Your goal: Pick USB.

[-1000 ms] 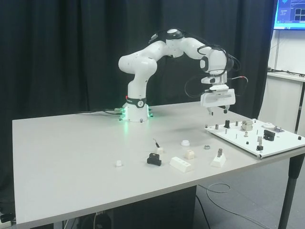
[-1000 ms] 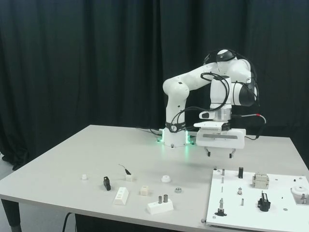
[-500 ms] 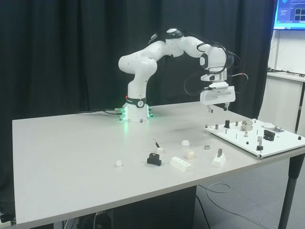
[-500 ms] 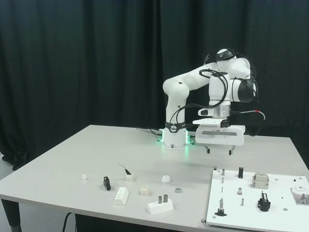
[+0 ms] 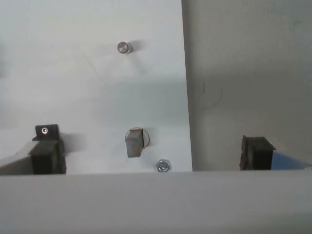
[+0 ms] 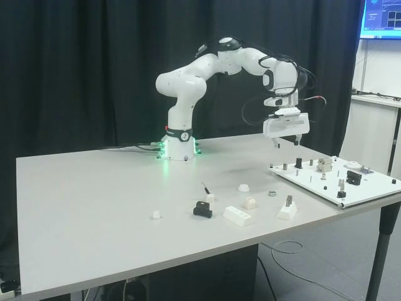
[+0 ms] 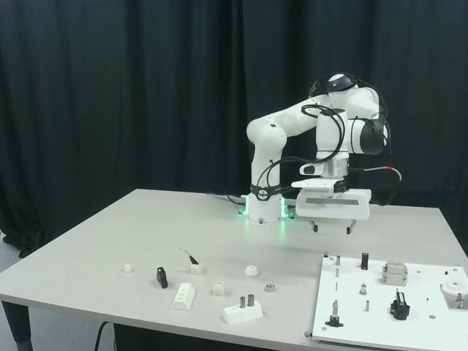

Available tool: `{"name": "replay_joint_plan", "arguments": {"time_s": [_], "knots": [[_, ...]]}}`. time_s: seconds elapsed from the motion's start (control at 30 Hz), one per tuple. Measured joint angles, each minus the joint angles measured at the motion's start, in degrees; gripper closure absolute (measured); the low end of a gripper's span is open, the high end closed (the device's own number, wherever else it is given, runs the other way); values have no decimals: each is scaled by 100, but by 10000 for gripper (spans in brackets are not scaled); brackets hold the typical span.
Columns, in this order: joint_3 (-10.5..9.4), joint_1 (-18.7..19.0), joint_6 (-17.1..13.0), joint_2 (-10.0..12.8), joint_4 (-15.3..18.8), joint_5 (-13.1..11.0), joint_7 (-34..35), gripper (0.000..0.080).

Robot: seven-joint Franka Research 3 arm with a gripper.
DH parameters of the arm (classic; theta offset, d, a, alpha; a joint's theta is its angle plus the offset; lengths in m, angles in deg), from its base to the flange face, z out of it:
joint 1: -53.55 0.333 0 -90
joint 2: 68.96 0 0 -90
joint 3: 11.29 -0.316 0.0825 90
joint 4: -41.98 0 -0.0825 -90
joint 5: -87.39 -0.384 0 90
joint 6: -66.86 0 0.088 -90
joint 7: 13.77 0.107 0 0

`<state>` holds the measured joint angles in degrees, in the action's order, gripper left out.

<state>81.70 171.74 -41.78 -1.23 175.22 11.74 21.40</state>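
The USB [image 7: 364, 260] is a small black upright piece standing near the far edge of the white board [image 7: 424, 322]; it also shows in the first room view as the USB [image 6: 299, 162]. My gripper [image 7: 332, 229] hangs open above that far corner of the board, a little to the side of the USB and well above it. In the first room view the gripper [image 6: 286, 144] points straight down. In the wrist view the gripper [image 5: 151, 153] holds nothing, with both fingers [image 5: 47, 151] spread wide. A dark upright piece [image 5: 134, 143] stands on the board between them, possibly the USB.
The board also carries metal pegs [image 5: 124, 47], a nut [image 5: 163, 165], a grey block [image 7: 394, 272] and a black part [image 7: 398, 308]. On the grey table lie white blocks [image 7: 183, 295], a black clip [image 7: 161, 277], a white ring [image 7: 251, 270] and a white cap [image 7: 128, 268].
The hand has risen a little and drawn back toward the arm's base. In the last half second it barely moved. The fingers stayed open.
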Motion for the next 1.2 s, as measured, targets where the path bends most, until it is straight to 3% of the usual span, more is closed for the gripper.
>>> {"name": "replay_joint_plan", "arguments": {"time_s": [0.3, 0.7, 1.0, 1.2], "knots": [[78, -13, -6, 3, -4, 46, 0, 3], [408, -281, -213, 9, -93, 543, -168, 3], [703, -795, -288, 9, -199, 841, -602, 3], [767, -1292, -261, 8, -385, 996, -898, 3]]}}
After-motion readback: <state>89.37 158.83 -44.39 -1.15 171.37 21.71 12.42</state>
